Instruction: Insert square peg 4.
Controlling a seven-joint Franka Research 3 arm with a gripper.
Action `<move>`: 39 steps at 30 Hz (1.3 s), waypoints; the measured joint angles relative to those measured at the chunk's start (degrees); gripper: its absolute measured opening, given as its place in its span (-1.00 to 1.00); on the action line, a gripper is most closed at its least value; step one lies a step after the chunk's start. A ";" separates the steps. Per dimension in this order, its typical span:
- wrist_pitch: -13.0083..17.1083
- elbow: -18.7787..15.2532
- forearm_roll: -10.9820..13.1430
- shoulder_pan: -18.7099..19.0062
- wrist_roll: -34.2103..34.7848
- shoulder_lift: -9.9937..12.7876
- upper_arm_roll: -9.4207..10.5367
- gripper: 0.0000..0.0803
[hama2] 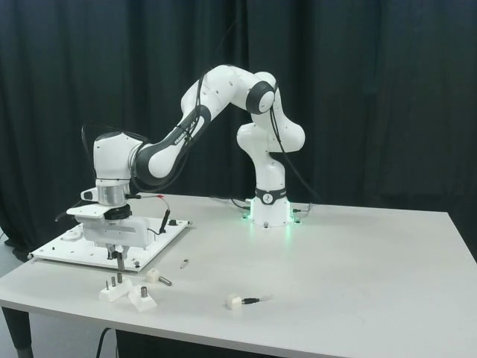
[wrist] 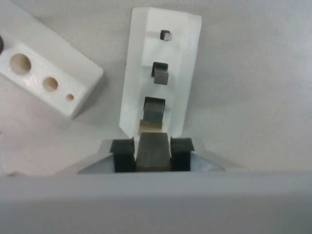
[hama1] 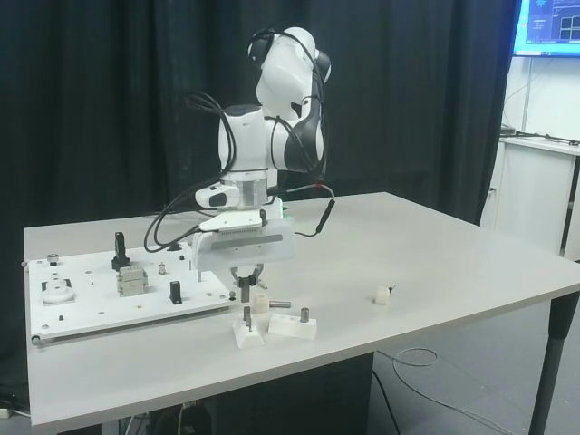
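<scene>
Peg 4, the largest square peg, is clamped in the jaws directly above its empty hole in the white block; three smaller pegs already seated, insertion pending.

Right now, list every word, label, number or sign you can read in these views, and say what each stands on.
None can be read.
Monitor at the upper edge of the first room view: rows of text, too small to read.
Block with square holes under the gripper: no markings show.
Block with round holes beside it: no markings show.
White arm: no brand name is readable in either room view.
</scene>
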 joint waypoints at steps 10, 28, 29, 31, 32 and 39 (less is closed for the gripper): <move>-0.25 0.18 -0.86 0.00 0.00 -0.14 -0.02 -0.62; -0.22 0.32 -2.03 -0.04 0.00 -0.66 -0.76 -0.62; -0.19 0.32 -2.04 -0.05 0.00 -0.73 -0.78 -0.62; -0.06 0.32 -2.04 -0.07 0.00 -0.83 -0.80 -0.62; 0.04 0.32 -2.04 -0.09 0.00 -0.86 -0.81 -0.62; 1.12 0.32 -2.04 -0.38 0.00 -0.87 -0.91 -0.62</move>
